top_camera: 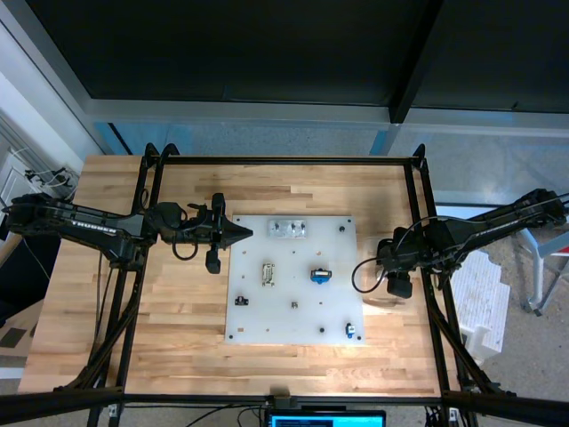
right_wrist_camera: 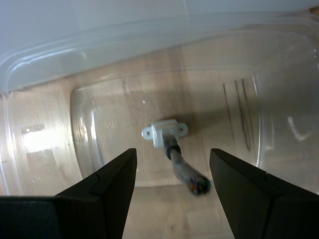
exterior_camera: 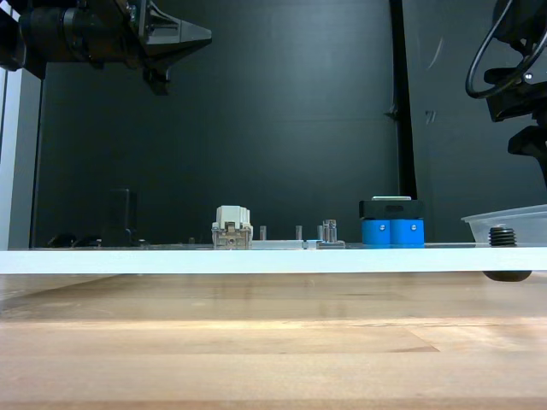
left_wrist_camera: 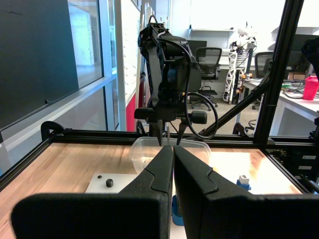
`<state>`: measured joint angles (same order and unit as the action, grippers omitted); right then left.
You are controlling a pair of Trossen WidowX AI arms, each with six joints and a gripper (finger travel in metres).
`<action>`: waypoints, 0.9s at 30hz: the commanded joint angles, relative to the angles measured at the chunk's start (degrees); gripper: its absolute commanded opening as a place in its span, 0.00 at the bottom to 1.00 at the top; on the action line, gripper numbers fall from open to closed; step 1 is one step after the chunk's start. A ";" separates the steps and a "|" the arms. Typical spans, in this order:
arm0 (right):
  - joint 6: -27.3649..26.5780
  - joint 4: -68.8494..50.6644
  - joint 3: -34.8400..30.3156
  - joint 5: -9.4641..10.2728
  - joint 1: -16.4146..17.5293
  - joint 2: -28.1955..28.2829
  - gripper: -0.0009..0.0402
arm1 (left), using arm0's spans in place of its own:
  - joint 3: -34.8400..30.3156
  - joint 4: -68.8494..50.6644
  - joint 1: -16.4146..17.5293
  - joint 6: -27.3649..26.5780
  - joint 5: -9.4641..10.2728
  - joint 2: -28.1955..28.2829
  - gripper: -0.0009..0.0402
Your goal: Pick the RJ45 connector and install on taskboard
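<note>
The RJ45 connector point(right_wrist_camera: 164, 133), a tiny pale plug with a short cable stub, lies on the floor of a clear plastic tray point(right_wrist_camera: 89, 114). My right gripper point(right_wrist_camera: 173, 152) hangs open just above it, one finger on either side of the plug and touching nothing. In the high view this right gripper point(top_camera: 401, 286) is just off the right edge of the white taskboard point(top_camera: 293, 313). My left gripper point(top_camera: 244, 233) is shut and empty, held high over the board's left edge and pointing right; its closed fingers point(left_wrist_camera: 162, 164) face the right arm.
The taskboard carries a blue fitting point(top_camera: 320, 276), a beige socket point(top_camera: 267, 274), a silver block point(top_camera: 289, 229) and a small blue part point(top_camera: 352, 332). The clear tray point(exterior_camera: 513, 224) stands beside the board's right edge. A black frame point(top_camera: 284, 161) rings the wooden table.
</note>
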<state>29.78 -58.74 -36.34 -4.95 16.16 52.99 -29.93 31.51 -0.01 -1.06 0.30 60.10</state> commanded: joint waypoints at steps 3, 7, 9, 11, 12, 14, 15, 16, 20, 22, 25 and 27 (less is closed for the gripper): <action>0.07 0.94 0.26 -0.02 0.15 0.07 0.52 | -0.02 0.02 0.00 0.00 -0.02 0.00 0.02; 0.42 1.97 0.70 -0.09 0.26 0.07 0.52 | -0.02 0.02 0.00 0.00 -0.02 0.02 0.02; 0.42 2.95 1.42 -0.04 0.37 0.07 0.52 | -0.02 0.02 0.00 0.00 -0.02 0.00 0.02; 0.42 3.74 2.16 -0.04 0.42 0.07 0.52 | -0.02 0.02 0.00 0.00 -0.02 0.00 0.02; 0.42 4.11 2.56 -0.07 0.50 0.07 0.52 | -0.02 0.02 0.02 0.00 -0.02 0.00 0.02; 0.42 4.26 2.93 -0.07 0.57 0.07 0.52 | -0.02 0.02 0.00 0.00 -0.02 0.00 0.02; 0.42 4.26 2.95 -0.07 0.59 0.07 0.52 | -0.02 0.02 0.02 0.00 -0.02 0.00 0.02; 0.39 4.28 2.93 -0.09 0.61 0.07 0.52 | -0.02 0.02 0.00 0.00 -0.02 0.00 0.02; 0.39 4.28 3.04 -0.70 0.63 0.07 0.52 | -0.02 0.02 0.00 0.00 -0.02 0.00 0.02; 0.46 4.39 3.04 -1.57 0.68 0.07 0.52 | -0.02 0.02 0.02 0.00 -0.02 0.00 0.02; 0.37 4.94 3.10 -1.70 0.74 0.07 0.52 | -0.02 0.02 0.02 0.00 -0.02 0.00 0.02; 0.26 5.16 3.26 -1.77 0.76 0.07 0.52 | -0.02 0.02 0.00 0.00 -0.02 0.00 0.02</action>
<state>30.17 -53.74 -33.19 -6.59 16.93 53.08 -29.95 31.51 -0.01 -1.08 0.30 60.10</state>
